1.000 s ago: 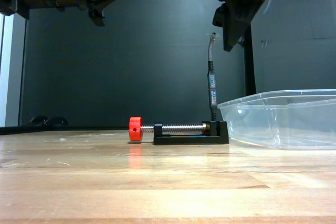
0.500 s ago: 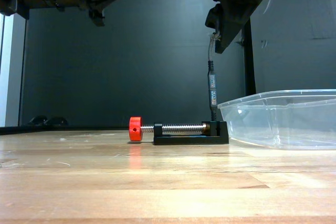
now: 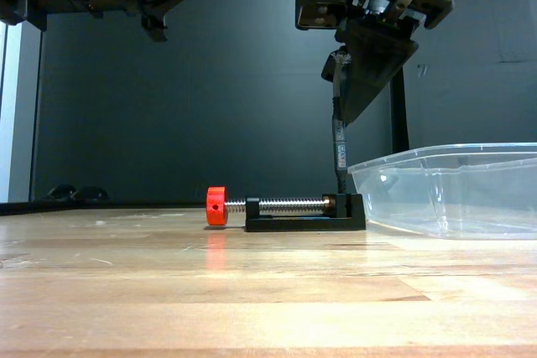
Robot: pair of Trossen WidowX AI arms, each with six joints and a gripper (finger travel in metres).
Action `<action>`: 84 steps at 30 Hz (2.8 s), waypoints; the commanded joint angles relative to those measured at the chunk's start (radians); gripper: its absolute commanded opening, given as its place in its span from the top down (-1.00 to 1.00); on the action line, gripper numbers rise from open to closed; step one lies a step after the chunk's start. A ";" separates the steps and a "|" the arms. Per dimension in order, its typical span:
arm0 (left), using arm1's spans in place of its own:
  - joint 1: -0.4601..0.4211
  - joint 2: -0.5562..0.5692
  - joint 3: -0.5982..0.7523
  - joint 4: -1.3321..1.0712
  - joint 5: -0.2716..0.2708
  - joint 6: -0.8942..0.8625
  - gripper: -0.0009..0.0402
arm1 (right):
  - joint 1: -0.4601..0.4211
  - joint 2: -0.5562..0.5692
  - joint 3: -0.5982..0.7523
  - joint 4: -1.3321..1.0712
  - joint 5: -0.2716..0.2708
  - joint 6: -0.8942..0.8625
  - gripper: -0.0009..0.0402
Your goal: Remove the USB-C connector from the USB-C receptacle and place in the container
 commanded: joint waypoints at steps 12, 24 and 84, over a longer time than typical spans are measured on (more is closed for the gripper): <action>0.000 0.000 0.000 0.000 0.000 0.000 0.96 | -0.003 0.032 -0.010 0.051 0.014 -0.013 0.47; 0.000 0.000 0.000 0.000 0.000 0.000 0.96 | -0.003 0.026 -0.010 0.040 0.029 -0.010 0.95; 0.000 0.000 0.000 0.000 0.000 0.000 0.96 | 0.095 -0.262 -0.315 0.002 0.019 0.029 0.86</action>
